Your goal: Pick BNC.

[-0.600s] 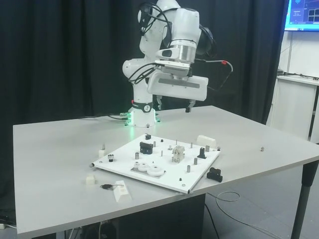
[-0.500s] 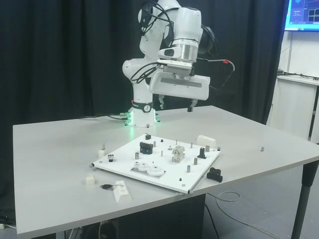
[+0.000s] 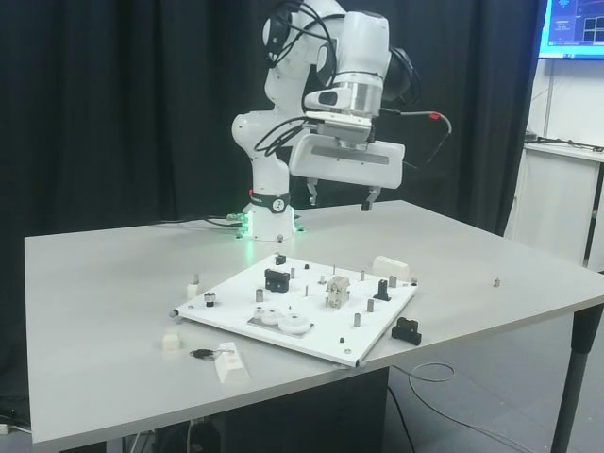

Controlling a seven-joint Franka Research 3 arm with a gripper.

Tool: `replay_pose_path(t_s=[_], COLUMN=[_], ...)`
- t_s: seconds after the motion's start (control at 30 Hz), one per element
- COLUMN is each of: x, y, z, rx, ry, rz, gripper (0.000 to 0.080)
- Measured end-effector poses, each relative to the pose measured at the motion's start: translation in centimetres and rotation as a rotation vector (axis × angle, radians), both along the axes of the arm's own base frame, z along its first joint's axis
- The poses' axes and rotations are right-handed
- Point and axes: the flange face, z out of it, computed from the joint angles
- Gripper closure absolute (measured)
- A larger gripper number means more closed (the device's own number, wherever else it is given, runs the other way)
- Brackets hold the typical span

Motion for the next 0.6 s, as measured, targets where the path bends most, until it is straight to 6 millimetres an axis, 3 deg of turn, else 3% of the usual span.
replay_pose_path(t_s=[0.6], x=[0.52], y=[0.47], z=[0.35], rx=[-0.001], ry=[0.011], rz=[0.006], gripper=[0.0003])
